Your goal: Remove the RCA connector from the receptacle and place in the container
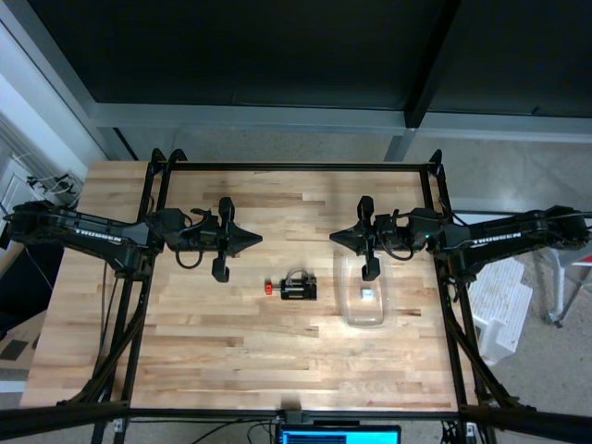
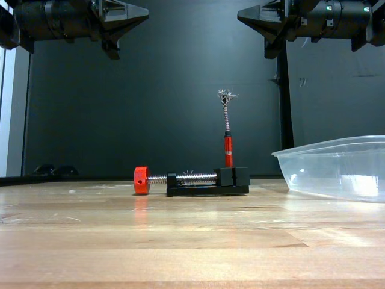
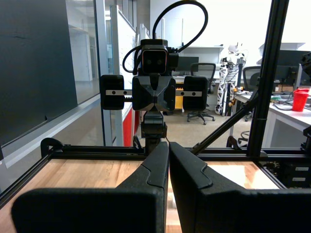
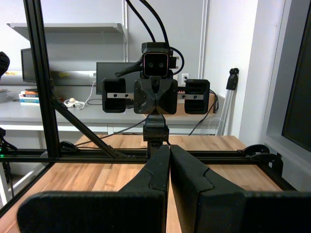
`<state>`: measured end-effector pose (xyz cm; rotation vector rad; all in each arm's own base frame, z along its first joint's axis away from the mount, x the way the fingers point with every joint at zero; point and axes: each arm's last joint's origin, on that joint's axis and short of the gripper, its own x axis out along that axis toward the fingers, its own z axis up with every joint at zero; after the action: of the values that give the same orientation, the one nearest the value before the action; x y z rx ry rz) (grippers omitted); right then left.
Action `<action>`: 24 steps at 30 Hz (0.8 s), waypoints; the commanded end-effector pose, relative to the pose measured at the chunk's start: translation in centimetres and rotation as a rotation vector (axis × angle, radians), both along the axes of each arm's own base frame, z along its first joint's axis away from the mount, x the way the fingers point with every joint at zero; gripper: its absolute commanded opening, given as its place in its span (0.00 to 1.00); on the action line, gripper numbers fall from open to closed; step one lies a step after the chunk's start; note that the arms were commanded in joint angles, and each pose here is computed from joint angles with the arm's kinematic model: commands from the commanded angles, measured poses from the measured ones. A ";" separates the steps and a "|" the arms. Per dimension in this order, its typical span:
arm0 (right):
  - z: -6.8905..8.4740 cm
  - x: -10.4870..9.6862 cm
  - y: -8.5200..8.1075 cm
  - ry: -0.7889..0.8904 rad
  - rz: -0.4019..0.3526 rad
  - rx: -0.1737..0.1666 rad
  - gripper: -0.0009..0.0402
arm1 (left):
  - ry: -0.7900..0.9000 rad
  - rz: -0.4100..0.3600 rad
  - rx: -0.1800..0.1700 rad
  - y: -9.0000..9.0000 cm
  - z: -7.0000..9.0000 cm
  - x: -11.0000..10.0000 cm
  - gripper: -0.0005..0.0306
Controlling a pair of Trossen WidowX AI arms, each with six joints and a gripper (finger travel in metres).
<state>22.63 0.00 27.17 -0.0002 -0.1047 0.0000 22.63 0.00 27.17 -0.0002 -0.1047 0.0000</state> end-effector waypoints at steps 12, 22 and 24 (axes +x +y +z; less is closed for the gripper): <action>-0.5 0.0 0.0 0.051 0.001 0.000 0.02 | 0.003 0.001 0.000 0.0 0.0 0.0 0.02; 0.5 0.7 0.1 0.255 0.030 0.013 0.02 | 0.003 0.000 0.000 0.0 0.0 0.0 0.02; 1.1 0.9 0.2 0.334 0.031 0.016 0.02 | 0.003 0.001 0.000 0.0 0.0 0.0 0.02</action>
<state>23.42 0.12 27.92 0.0132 0.1796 0.0287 22.63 0.00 27.13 -0.0002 -0.1013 0.0004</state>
